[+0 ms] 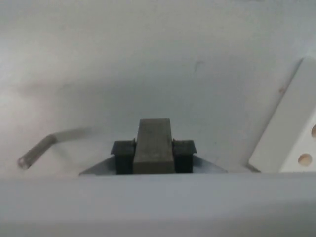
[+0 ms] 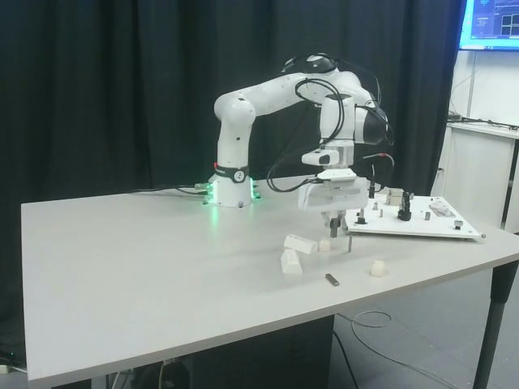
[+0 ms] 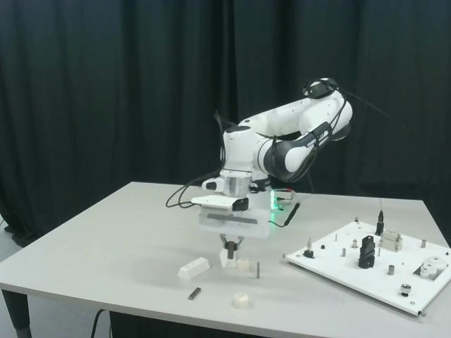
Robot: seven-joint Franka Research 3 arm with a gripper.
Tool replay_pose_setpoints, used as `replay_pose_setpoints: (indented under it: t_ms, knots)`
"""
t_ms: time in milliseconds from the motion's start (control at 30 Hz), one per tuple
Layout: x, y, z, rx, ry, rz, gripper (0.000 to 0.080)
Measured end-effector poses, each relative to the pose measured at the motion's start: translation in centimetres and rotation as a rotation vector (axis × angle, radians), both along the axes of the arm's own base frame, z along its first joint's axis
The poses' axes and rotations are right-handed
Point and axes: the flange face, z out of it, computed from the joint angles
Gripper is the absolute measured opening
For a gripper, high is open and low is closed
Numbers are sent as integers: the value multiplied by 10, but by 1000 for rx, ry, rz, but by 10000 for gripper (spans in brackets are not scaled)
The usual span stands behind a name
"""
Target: Place square peg 4.
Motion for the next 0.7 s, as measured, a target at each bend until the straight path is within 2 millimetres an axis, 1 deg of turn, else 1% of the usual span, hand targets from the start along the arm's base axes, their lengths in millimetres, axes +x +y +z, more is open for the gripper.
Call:
replay_pose_setpoints:
  t_ms: [400,700]
  knots:
    - [16,-24,-19,36,31,-39,155]
    - [28,-29,-34,42,68,-35,155]
